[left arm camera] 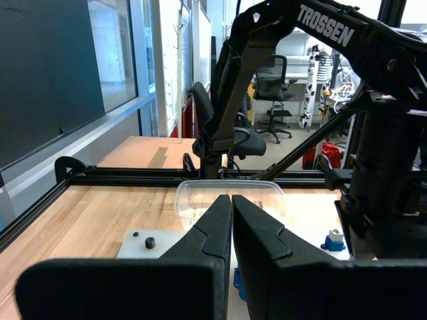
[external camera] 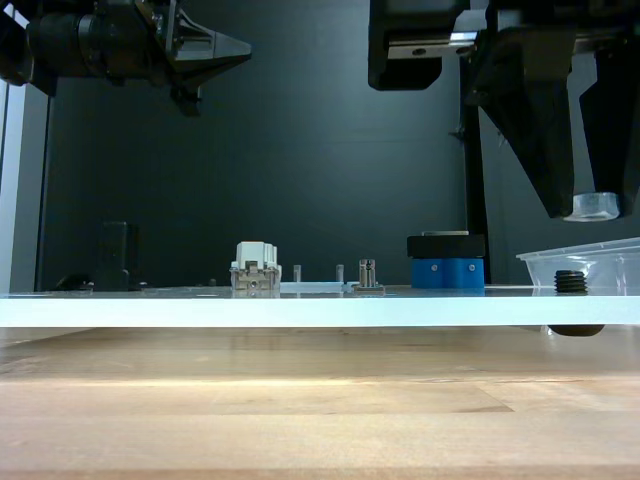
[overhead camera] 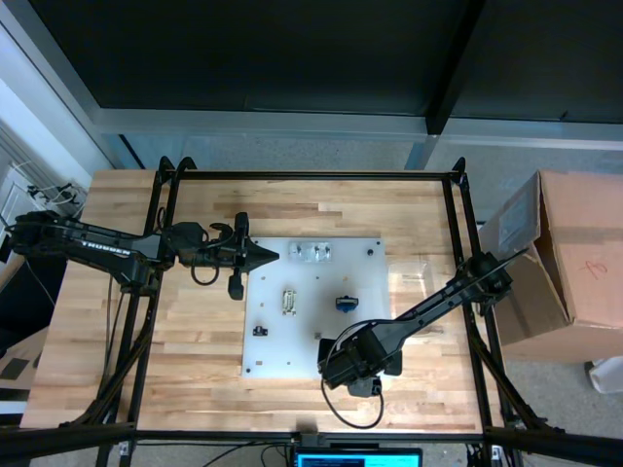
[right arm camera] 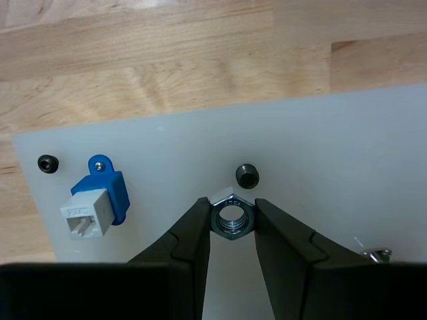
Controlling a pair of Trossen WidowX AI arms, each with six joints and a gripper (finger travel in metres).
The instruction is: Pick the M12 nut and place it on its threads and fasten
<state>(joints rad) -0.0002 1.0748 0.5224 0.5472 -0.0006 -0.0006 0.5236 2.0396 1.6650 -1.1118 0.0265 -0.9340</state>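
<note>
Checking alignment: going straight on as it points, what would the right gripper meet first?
Likely the flat white board beside the short black ribbed stud; the right gripper's small silver nut looks offset.

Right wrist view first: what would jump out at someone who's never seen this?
The small silver nut is pinched in the right jaws above the white board, close beside its bare black stud. The left jaws hang shut over the board's left edge.

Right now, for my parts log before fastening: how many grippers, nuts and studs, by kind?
Grippers: 2, left gripper shut, high by the board's left side; right gripper shut on the nut, above the board.
Nuts: 1, held, clear of its stud.
Studs: 1, bare.
Total: 4
</note>
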